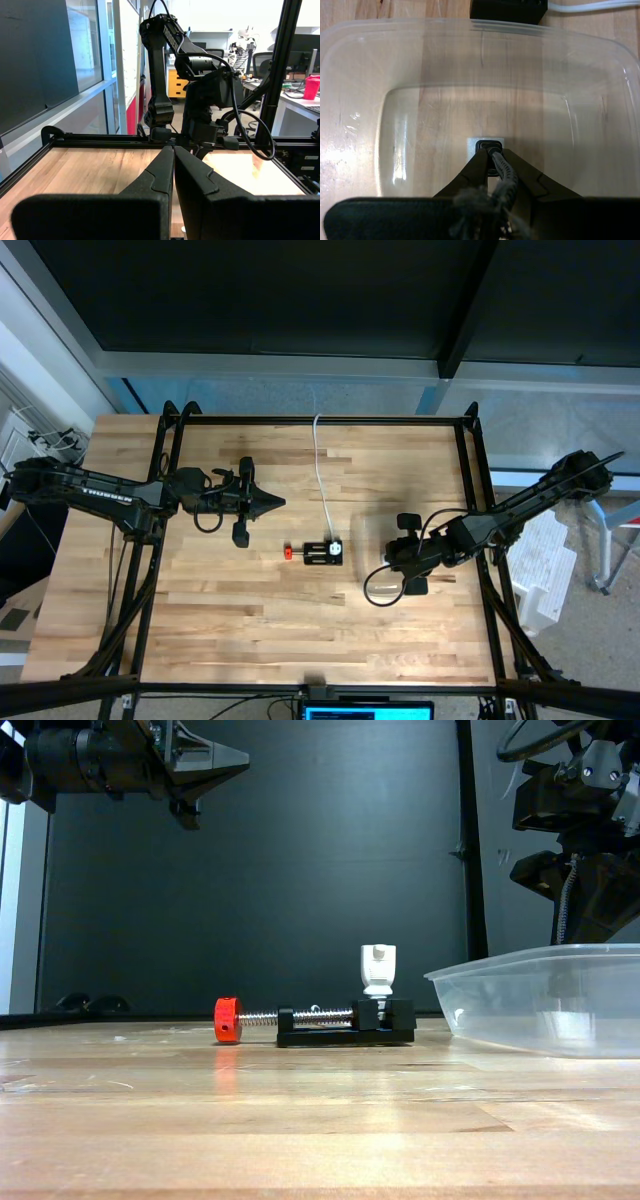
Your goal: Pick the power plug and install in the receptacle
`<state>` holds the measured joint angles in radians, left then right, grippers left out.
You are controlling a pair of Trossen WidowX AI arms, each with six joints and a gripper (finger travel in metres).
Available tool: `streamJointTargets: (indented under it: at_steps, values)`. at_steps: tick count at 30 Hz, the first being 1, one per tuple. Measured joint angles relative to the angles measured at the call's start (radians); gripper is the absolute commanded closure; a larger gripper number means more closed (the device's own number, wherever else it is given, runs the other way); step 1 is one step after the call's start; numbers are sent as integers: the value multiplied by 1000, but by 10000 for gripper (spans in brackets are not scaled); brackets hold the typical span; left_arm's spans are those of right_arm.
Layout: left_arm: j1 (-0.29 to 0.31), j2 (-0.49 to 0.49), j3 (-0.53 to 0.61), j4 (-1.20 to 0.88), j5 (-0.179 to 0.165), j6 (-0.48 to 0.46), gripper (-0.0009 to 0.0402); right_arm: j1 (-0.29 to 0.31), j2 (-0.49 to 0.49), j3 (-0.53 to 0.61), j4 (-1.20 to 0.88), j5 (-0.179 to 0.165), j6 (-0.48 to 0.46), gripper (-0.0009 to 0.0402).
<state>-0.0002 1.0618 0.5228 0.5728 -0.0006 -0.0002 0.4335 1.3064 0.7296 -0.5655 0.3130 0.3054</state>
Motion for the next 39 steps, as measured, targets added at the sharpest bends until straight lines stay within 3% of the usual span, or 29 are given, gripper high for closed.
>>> streamJointTargets:
  at_steps: [17,33,39]
  values:
    - [0,0,0,0,0,0,393,-2,12,64,-56,-2,-1,393]
    - [0,0,0,0,0,0,393,-2,-109,212,-234,1,0,393]
    - [0,0,0,0,0,0,393,-13,-101,253,-261,26,0,393]
